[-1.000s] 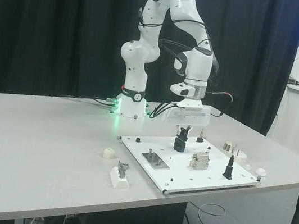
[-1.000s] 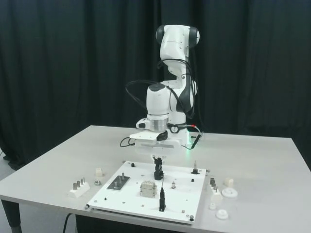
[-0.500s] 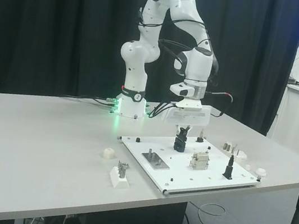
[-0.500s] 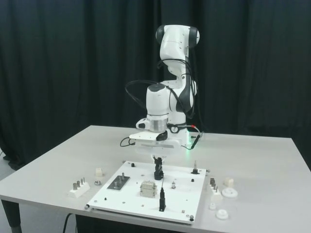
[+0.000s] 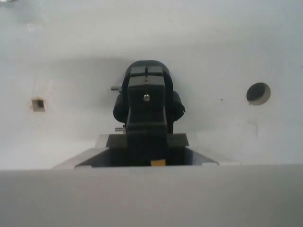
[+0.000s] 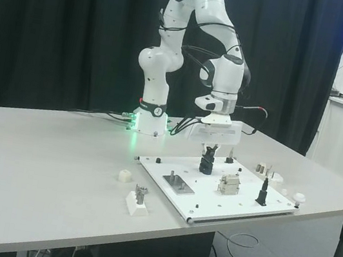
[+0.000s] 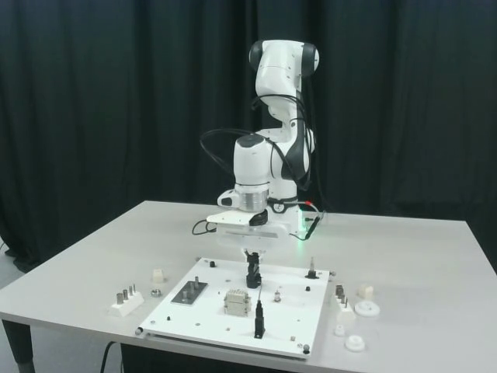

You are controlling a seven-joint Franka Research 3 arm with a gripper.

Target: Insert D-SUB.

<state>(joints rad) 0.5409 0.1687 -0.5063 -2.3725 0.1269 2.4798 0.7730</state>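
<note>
**A:** Since you asked where the tool is: the gripper [image 6: 209,149] hangs straight over the black D-SUB connector [image 6: 205,164], which stands upright on the white board [image 6: 247,209]. The wrist view shows the fingers [image 5: 146,78] together on the top of the D-SUB connector [image 5: 147,106], so I read it as clamped on the plug rather than hovering.

**B:** Which way does the target lie from the tool?

**A:** Directly below, along the gripper's own approach axis. No sideways offset shows in either room view. The plug's long axis runs vertical, in line with the fingers. Its lower end sits at a dark socket block [image 5: 147,150] on the board, but I can't tell whether it is fully seated or only started.

**B:** So what does the next move turn on?

**A:** My judgement: a straight push down, with no tilt. If you see the plug lean relative to the socket, stop and realign before pressing. Pins would bind.

**B:** Anything close by?

**A:** Nearest is the grey connector block [image 7: 235,301], just beside the tool towards the board's near edge. A black upright post [image 7: 259,318] is further off the same way. Neither is in the descent path.
</note>
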